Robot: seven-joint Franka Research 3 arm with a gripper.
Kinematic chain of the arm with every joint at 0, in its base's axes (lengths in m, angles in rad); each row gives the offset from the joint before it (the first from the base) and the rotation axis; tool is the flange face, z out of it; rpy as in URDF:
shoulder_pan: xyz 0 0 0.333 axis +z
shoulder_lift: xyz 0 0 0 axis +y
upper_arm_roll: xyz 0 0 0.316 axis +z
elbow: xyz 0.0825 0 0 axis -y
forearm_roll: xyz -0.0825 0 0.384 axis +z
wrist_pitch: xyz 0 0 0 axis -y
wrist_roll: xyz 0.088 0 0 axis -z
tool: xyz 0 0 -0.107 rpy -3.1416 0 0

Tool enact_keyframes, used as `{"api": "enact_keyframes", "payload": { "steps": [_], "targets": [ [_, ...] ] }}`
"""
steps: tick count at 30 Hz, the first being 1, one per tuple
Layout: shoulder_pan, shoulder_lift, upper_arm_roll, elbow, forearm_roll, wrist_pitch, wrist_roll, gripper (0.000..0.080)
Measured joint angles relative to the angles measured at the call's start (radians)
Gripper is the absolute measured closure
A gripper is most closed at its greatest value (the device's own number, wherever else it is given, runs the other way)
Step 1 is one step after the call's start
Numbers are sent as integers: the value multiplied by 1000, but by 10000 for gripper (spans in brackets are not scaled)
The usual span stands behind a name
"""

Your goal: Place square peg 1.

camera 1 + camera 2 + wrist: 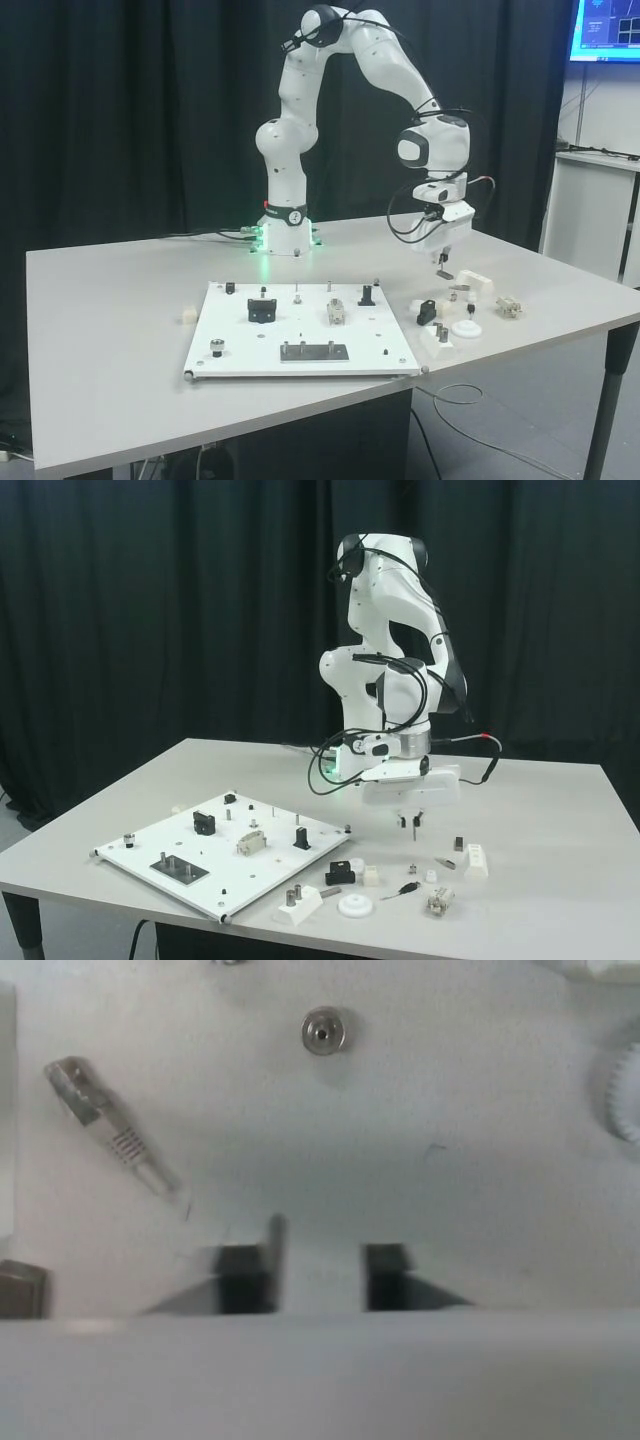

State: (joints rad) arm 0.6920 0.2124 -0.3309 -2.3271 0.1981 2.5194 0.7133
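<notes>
My gripper (441, 252) hangs over the grey table to the right of the white assembly board (240, 350), a short way above the loose parts. It is shut on a thin grey square peg (414, 827) that sticks down below the fingertips. In the wrist view the black finger pads (245, 1280) stand on either side of the peg (320, 1278), with bare table below. The board (130, 865) carries several fixtures and pegs, and my gripper (411, 818) is apart from it.
Loose parts lie on the table under and near the gripper: a cable plug (110, 1125), a round metal stud (322, 1032), a white gear (464, 329), a black block (428, 312), a white block (476, 285), and a small connector (508, 306).
</notes>
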Motion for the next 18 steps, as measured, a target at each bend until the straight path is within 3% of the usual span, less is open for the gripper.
{"api": "enact_keyframes", "payload": {
  "steps": [3,4,11,12,13,14,18],
  "targets": [
    [0,0,0,0,0,4,8,780],
    [0,0,0,0,0,4,9,466],
    [0,-1,0,1,-1,9,19,466],
    [0,-1,0,1,-1,10,20,142],
    [0,-1,0,1,-1,10,21,142],
    [0,-1,0,1,-1,11,21,30],
    [0,-2,0,1,-1,14,23,30]
  ]
}}
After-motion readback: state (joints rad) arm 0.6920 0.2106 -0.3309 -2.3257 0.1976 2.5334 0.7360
